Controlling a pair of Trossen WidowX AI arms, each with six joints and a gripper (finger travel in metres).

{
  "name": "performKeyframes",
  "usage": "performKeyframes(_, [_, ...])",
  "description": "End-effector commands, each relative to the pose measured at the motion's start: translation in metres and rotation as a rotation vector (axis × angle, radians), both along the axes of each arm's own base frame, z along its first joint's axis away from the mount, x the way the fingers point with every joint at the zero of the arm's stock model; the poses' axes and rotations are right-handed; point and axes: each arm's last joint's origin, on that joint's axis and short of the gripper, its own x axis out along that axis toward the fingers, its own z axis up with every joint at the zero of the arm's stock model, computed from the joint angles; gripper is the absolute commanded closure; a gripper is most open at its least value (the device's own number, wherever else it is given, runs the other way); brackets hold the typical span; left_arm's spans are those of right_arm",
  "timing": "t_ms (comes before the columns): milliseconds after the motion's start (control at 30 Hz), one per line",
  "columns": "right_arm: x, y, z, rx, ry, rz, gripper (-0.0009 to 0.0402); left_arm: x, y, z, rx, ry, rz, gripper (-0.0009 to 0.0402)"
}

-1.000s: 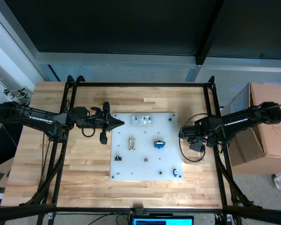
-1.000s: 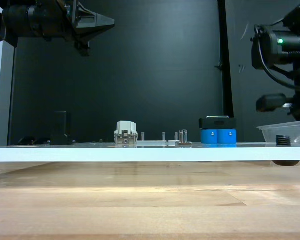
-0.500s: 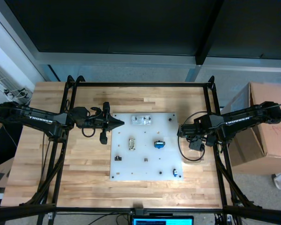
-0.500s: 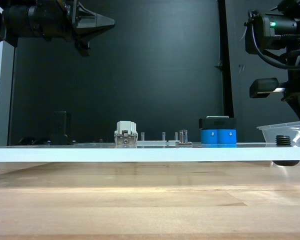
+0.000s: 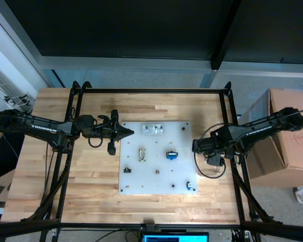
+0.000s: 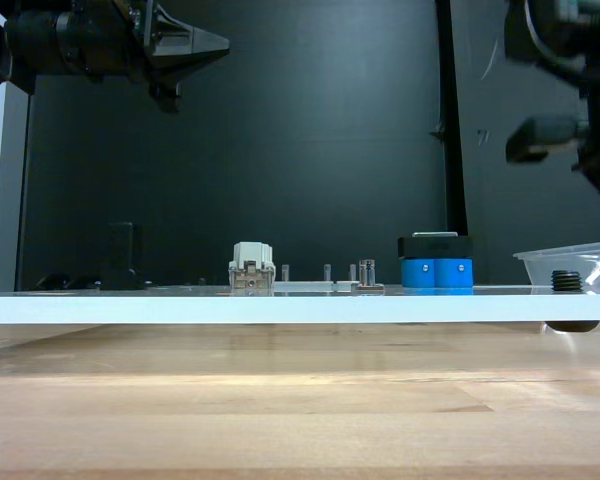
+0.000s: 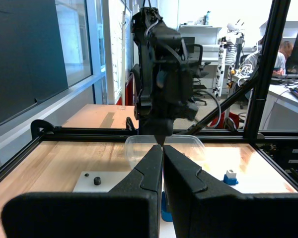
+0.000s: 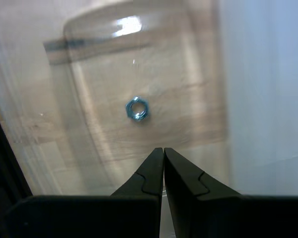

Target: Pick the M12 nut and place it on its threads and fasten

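The small silver nut [image 8: 137, 109] lies flat and free on the floor of the clear tray [image 8: 84, 54], a short way beyond my right gripper [image 8: 163, 149], whose fingers are shut together with nothing between them. That gripper hangs above the table just off the white board's right edge [image 5: 196, 146]. The black ribbed stud [image 6: 567, 281] stands bare on the board, its ribs showing, in front of the clear tray [image 6: 580, 258]. My left gripper [image 5: 130, 132] is shut and empty, held high over the board's left edge [image 6: 223, 42].
On the white board [image 5: 141, 184] stand a blue block [image 6: 435, 270], a grey-white connector [image 6: 252, 270] and a small silver post [image 6: 367, 272]. A cardboard box [image 5: 288, 136] sits off the table's right side. A black frame rings the table.
The right arm has risen in the low view and shifted slightly toward the near side in the high view. The left arm has not moved.
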Motion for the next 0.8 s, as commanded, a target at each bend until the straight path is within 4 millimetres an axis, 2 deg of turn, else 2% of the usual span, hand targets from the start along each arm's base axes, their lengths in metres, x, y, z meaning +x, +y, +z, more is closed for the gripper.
performKeyframes(33, [0.000, 0.008, 0.007, 0.007, -0.015, 0.063, 0.0359, 0.000, 0.000, 0.000, 0.000, 0.000, 0.000, 0.0393])
performKeyframes(200, [-0.003, 0.009, 0.002, 0.005, 0.015, 0.101, 0.0284, 0.000, 0.000, 0.000, 0.000, 0.000, 0.000, 0.0393])
performKeyframes(400, [-0.007, 0.009, -0.015, 0.027, 0.038, 0.130, 0.0216, 0.000, 0.000, 0.000, 0.000, 0.000, 0.000, 0.0393])
performKeyframes(567, [-0.008, 0.010, -0.033, 0.018, 0.069, 0.134, 0.0192, 0.000, 0.000, 0.000, 0.000, 0.000, 0.000, 0.0393])
performKeyframes(800, [-0.005, 0.010, -0.053, 0.015, 0.070, 0.173, 0.0189, 0.000, 0.000, 0.000, 0.000, 0.000, 0.000, 0.0393])
